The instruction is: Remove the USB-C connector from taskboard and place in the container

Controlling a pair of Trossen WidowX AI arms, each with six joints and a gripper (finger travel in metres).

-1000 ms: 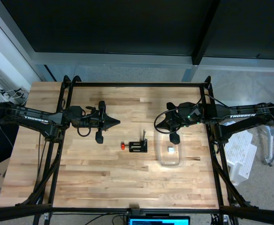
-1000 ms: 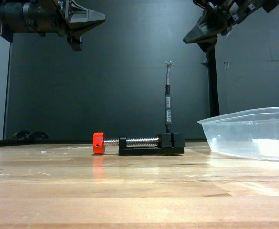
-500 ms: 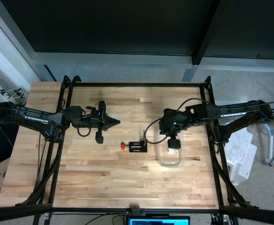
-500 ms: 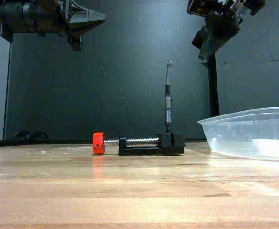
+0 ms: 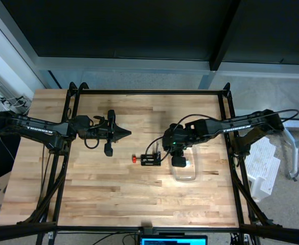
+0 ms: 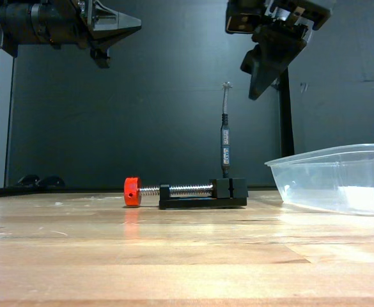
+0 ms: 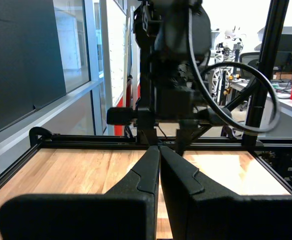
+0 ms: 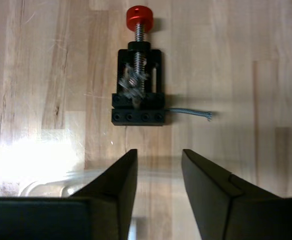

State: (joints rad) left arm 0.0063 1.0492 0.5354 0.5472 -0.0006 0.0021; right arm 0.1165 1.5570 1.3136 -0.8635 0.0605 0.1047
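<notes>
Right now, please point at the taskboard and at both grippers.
taskboard (image 6: 202, 195), low view: middle of its black body.
right gripper (image 8: 159, 156), right wrist view: gap between its open fingertips; it hangs high, just right of the taskboard.
left gripper (image 7: 159, 150), left wrist view: seam of its shut fingertips; it hangs high, far left.

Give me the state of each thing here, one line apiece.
USB-C connector: seated upright in the taskboard, not yet gripped.
taskboard: flat on the table, holding the connector.
container: upright, lidless, beside the taskboard.
left gripper: shut, raised at the table's left, holding nothing.
right gripper: open, in the air between taskboard and container, holding nothing.
</notes>
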